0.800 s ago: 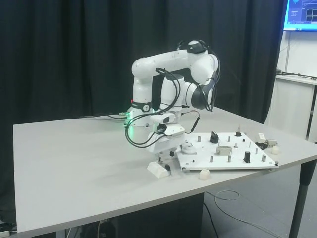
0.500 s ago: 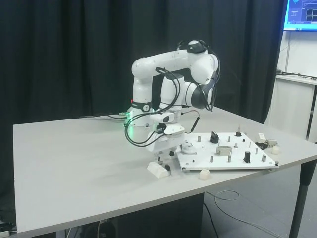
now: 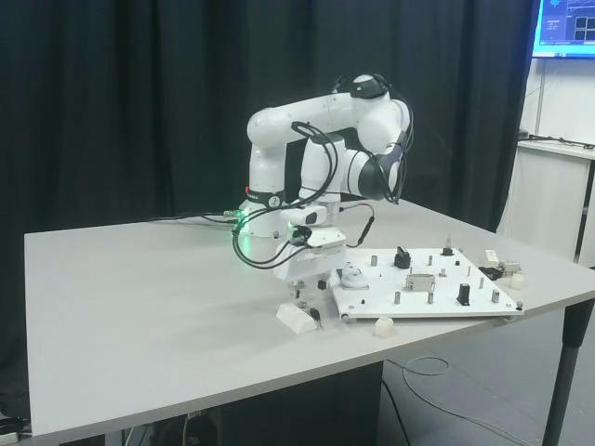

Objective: Remove large gear.

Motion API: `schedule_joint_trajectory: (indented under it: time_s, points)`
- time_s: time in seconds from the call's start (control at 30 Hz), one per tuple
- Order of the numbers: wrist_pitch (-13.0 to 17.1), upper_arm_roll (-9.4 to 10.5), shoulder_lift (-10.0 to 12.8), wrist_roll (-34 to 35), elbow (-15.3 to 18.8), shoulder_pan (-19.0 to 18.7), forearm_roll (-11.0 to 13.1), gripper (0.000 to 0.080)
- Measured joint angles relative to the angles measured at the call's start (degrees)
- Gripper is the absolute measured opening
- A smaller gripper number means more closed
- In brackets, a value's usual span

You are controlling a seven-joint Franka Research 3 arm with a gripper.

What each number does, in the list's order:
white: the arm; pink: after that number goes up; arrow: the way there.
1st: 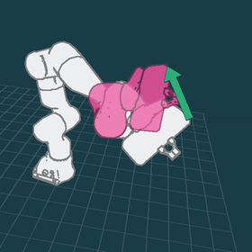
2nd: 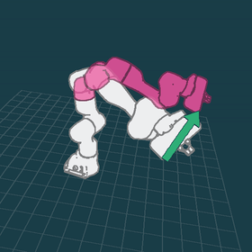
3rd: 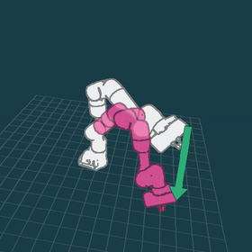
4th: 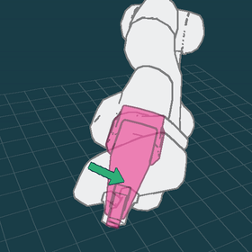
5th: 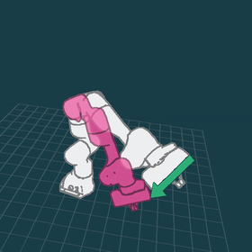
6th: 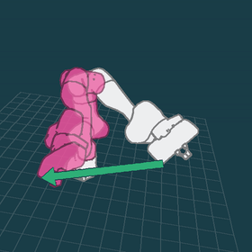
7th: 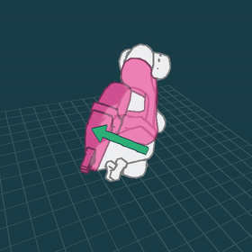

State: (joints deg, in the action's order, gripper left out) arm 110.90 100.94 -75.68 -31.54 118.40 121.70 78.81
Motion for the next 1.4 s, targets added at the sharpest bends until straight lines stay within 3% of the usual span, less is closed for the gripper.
schedule_joint_trajectory:
  time_s: [0.43,0.9,1.4]
  points:
    - [-0.98,-1.54,0.45,4.79,0.0,-0.71,0.0,0.08]
    - [-5.38,-4.35,1.36,24.56,-0.72,-3.1,1.1,0.08]
    - [-10.75,-4.7,1.69,38.09,-0.8,-6.27,1.1,0.08]
